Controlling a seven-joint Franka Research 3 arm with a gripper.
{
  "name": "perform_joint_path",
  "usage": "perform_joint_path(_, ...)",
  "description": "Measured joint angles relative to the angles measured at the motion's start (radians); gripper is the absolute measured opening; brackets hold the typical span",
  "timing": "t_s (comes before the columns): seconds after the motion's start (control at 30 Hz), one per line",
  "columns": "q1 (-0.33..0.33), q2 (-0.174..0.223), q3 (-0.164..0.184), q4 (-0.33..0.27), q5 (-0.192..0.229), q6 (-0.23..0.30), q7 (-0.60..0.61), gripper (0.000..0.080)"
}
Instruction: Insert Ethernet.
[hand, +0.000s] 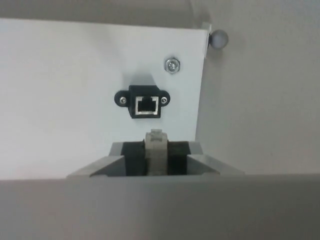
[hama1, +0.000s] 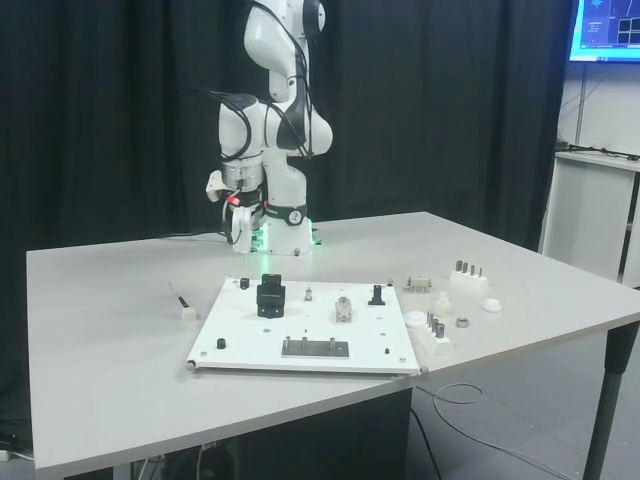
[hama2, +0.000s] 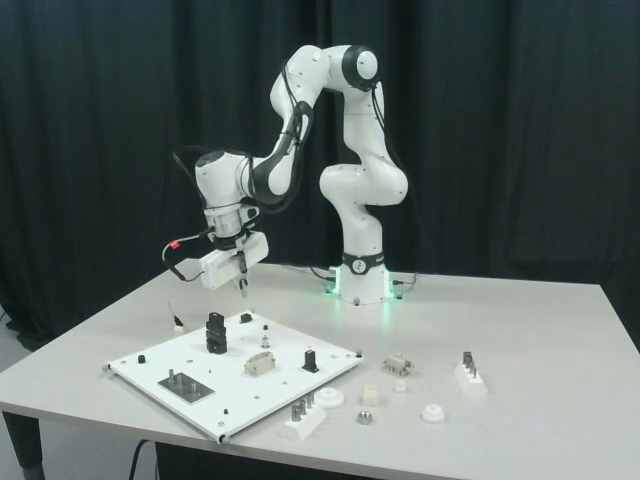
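Observation:
In the wrist view my gripper (hand: 156, 150) is shut on a grey Ethernet plug (hand: 155, 141), which stands upright between the two fingers. Just beyond the plug's tip a black Ethernet socket (hand: 147, 104) is screwed onto the white board (hand: 60, 90), its opening facing the camera. Plug and socket are apart and look roughly in line. From the room, the gripper (hama1: 243, 238) (hama2: 240, 283) hangs above the board's far corner, over the small black socket (hama1: 244, 283) (hama2: 246, 319).
A bolt (hand: 172, 65) and a grey knob (hand: 218, 39) sit by the board's corner near the socket. A taller black fixture (hama1: 270, 297), a metal plate with pegs (hama1: 315, 347) and other connectors stand on the board. Loose white parts (hama1: 470, 277) lie on the table beside it.

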Motion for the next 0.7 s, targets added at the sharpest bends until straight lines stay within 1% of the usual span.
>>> perform_joint_path(0.13, 0.002, 0.000, 0.000, -0.001, -0.011, 0.008, 0.009, 0.0088)
perform_joint_path(0.7, 0.000, 0.000, -0.004, -0.017, -0.011, 0.050, 0.009, 0.0088)
